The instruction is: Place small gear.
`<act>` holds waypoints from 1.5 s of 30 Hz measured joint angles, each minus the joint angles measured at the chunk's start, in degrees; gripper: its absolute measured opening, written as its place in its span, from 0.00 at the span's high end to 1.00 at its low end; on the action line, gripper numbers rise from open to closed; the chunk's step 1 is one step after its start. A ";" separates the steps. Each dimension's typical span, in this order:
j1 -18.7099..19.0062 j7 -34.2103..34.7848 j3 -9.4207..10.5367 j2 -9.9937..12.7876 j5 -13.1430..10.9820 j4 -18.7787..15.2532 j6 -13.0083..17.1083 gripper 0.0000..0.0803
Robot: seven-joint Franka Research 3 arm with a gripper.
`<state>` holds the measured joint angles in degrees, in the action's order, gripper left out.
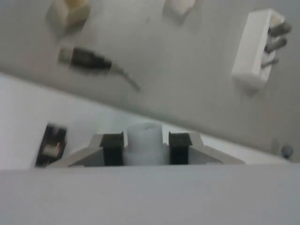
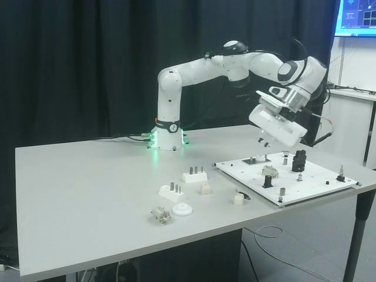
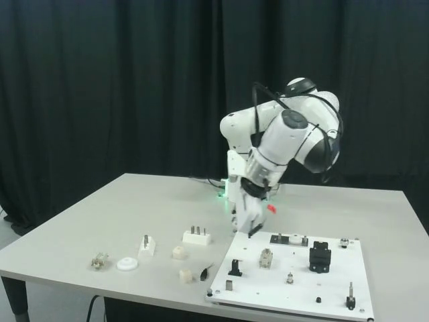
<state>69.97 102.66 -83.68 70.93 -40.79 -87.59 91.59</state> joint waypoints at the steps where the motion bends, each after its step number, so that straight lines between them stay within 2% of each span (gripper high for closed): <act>1: 0.02 -0.36 0.00 0.04 0.23 -0.64 0.43 0.75; 13: 0.65 -2.50 0.05 1.46 2.58 -8.34 6.94 0.75; 23: 1.75 -4.67 1.07 1.73 4.27 -16.03 16.22 0.75; 37: 2.15 -8.84 2.73 1.71 3.87 -24.80 29.31 0.75; 45: 2.08 -10.96 3.86 1.71 1.61 -28.31 35.18 0.75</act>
<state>72.05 91.70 -79.81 72.64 -39.18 -115.90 126.77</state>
